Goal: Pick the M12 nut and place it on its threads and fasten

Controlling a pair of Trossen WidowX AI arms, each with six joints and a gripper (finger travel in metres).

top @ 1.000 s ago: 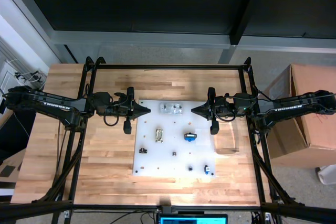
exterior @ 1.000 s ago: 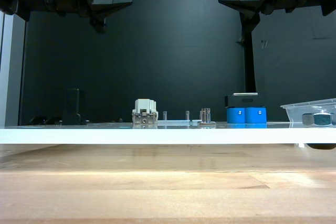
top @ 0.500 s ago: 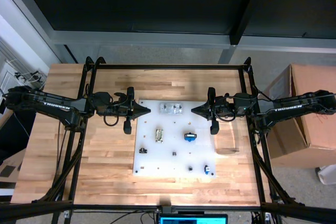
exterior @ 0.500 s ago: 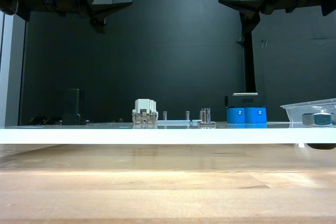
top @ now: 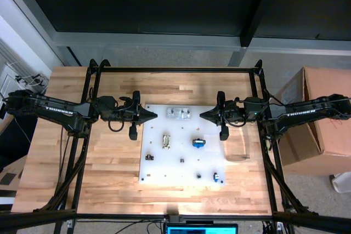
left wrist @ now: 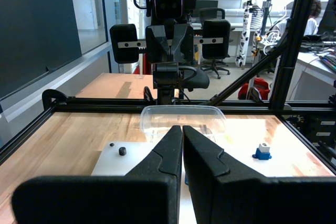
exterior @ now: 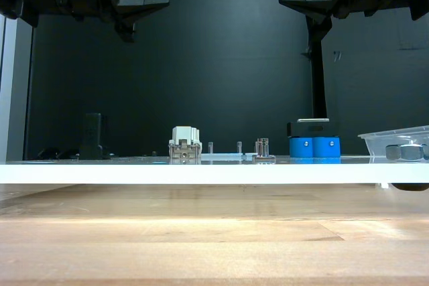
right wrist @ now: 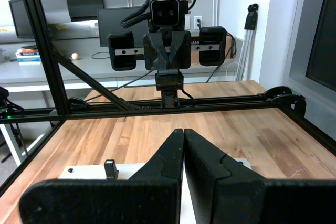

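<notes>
Above the white board's (top: 164, 169) far edge, the left gripper (top: 154, 115) and the right gripper (top: 202, 115) are hanging high, tips pointing inward at each other and well apart from everything below. Both are sitting clenched, fingers pressed together with nothing between them, as each wrist view is showing.

Nothing is changing over the last second: arms, grippers and parts are all staying exactly where they were.

The M12 nut (exterior: 406, 151) is showing silver at the board's near right edge. The low view is making it look as if it is lying inside the clear tray (top: 245, 156). The high view, though, is showing no nut in that tray, only a small silver spot on the board just nearer than it. So the nut is sitting on its stud, free of both grippers; how far down it is running I cannot tell.

A blue block (top: 198, 142) and a white connector (top: 166, 142) are standing mid-board.

Judging by this, with both arms parked, still and empty-handed and the nut on its threads, the task is looking at or near its end. Only the tightness is remaining unconfirmed.
</notes>
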